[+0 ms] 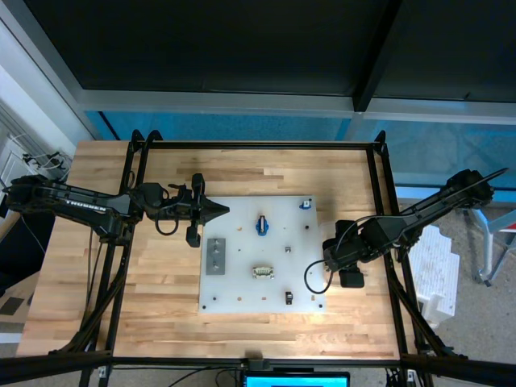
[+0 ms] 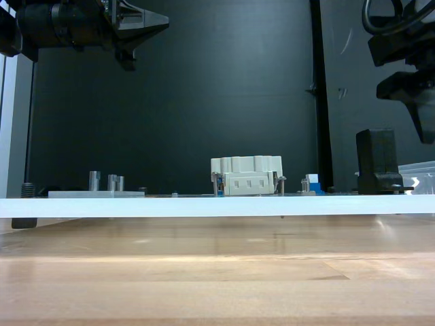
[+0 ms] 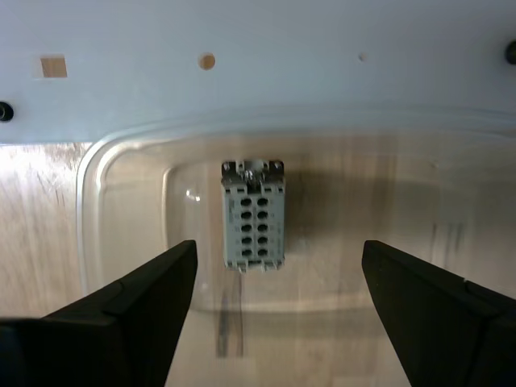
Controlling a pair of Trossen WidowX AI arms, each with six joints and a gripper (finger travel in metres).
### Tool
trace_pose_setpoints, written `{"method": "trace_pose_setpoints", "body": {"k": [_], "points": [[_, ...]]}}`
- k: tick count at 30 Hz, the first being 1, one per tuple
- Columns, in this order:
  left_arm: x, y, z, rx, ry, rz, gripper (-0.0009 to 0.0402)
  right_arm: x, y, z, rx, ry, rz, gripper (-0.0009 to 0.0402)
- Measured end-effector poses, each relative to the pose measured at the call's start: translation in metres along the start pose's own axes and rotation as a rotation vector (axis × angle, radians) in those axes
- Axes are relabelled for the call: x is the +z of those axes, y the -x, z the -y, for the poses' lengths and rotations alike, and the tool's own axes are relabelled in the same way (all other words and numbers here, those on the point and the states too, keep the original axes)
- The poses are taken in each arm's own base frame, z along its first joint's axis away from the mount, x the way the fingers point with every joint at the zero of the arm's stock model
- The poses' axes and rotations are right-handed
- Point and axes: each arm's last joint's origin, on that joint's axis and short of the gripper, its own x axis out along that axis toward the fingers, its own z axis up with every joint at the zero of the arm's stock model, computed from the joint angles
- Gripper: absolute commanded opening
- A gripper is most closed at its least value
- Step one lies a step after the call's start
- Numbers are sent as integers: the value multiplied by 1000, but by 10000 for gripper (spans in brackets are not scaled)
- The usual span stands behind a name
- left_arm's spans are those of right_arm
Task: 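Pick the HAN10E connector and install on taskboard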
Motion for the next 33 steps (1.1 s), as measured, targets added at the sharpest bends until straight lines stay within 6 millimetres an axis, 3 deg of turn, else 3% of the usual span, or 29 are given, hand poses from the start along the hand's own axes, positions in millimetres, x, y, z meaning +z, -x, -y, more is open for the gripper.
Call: {"method": "trace_pose_setpoints", "body": {"k": [33], "points": [[0,0,0,0,0,0,1,-7,-51,-6,13,8,-2,323]]}}
